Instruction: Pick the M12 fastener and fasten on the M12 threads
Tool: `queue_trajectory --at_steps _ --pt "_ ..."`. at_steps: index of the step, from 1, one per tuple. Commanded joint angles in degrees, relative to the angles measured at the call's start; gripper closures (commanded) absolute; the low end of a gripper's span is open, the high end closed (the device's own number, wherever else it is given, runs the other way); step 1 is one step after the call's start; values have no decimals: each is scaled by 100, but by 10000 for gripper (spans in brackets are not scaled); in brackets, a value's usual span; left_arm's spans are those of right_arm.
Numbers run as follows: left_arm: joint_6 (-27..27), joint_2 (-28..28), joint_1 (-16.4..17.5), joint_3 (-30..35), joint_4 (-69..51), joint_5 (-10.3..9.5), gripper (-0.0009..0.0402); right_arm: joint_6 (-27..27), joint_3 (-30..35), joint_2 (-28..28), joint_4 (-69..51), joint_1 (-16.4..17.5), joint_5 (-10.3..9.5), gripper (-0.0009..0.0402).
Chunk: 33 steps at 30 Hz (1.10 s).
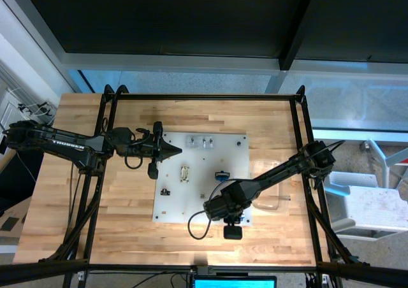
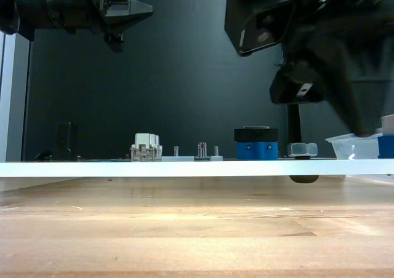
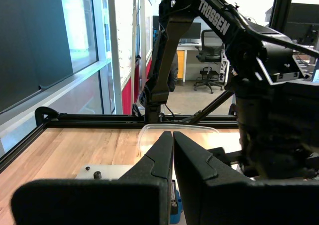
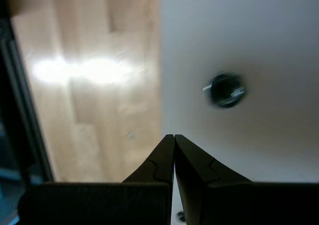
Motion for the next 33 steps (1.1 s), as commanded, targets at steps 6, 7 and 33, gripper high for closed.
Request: queue_trajectory --at_steps 6,7,33 --pt "2 2 0 2 0 0 393 98 181 -103 -184 -7 1150 393" --pt "2 2 2 2 -2 0 393 94 195 -103 -199 -11 1226 393" --pt "2 2 2 2 2 0 393 -282 146 15 -358 -39 127 393"
